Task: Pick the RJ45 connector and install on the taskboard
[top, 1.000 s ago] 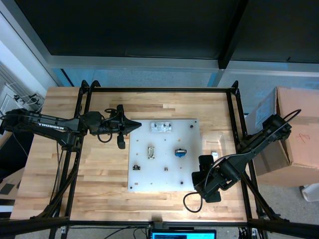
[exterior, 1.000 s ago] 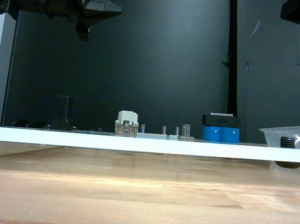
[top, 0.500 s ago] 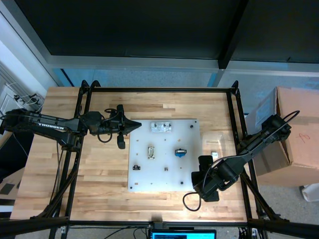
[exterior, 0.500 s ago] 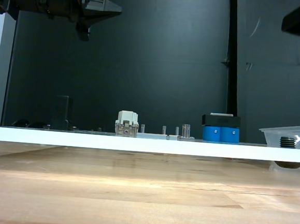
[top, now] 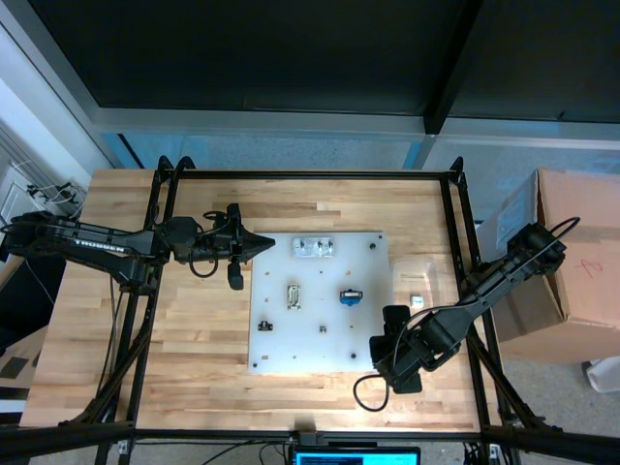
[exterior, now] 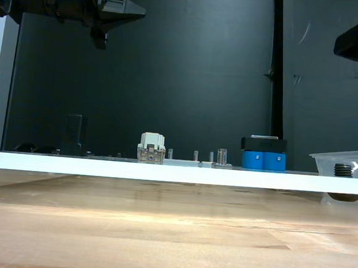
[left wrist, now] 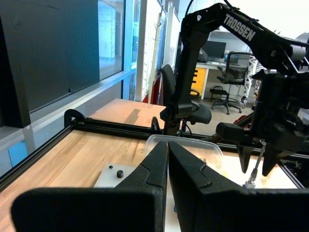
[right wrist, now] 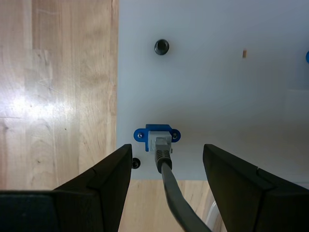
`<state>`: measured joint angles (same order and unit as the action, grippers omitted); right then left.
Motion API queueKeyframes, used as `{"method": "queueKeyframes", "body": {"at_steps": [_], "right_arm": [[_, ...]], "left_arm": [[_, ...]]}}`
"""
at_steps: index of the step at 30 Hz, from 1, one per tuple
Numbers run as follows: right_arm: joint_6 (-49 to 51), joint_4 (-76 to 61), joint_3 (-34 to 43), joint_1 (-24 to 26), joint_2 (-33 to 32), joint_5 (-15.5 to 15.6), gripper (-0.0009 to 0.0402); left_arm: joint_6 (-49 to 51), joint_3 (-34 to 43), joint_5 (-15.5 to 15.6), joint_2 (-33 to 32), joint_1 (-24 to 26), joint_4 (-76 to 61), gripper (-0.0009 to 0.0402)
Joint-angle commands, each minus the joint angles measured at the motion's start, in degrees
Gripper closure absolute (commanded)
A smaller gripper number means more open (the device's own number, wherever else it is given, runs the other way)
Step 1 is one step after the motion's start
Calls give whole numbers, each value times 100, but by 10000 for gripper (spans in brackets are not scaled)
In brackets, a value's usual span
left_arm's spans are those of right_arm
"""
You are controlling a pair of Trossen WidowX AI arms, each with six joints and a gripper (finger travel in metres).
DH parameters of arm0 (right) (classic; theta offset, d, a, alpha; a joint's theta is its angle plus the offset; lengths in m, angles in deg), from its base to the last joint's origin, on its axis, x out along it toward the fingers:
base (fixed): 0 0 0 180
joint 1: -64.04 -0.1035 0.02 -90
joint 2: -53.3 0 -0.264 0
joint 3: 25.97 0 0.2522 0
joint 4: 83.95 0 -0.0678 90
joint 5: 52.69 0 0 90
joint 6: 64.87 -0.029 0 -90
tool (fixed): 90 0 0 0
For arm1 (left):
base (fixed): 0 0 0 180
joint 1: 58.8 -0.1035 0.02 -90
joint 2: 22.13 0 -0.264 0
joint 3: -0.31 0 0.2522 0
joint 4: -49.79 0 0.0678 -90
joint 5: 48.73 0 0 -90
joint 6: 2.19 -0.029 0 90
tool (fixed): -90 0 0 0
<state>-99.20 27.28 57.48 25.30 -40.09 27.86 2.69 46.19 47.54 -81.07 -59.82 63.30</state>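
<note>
The right gripper [right wrist: 167, 148] hangs over the white taskboard [top: 320, 329] at its 5 o'clock corner. Its fingers are spread wide and hold nothing, one on each side of the RJ45 connector [right wrist: 162, 143] without touching it. The connector sits plugged into its blue socket [right wrist: 145, 134] near the board's edge, with its grey cable [right wrist: 174, 193] running back between the fingers. The left gripper [top: 260, 243] hovers high at the board's 10 o'clock corner, fingers pressed together on nothing.

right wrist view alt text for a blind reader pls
The RJ45 connector sits in a blue socket at the white task board's edge, between the open right gripper's fingers, untouched. The left gripper, shut, hovers by the board's left edge.
</note>
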Motion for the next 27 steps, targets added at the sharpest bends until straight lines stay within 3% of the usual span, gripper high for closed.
{"method": "queueKeyframes", "body": {"at_steps": [1, 16, 27], "right_arm": [[9, 7, -15, -2, -7, -2, 209], [9, 20, -55, -2, -7, 4, 393], [9, 22, -59, 0, -7, 2, 393]], "left_arm": [[-2, 2, 0, -2, -2, 2, 393], [-2, 2, -2, -2, 0, 2, 393], [-2, 2, -2, -2, -2, 2, 393]]}}
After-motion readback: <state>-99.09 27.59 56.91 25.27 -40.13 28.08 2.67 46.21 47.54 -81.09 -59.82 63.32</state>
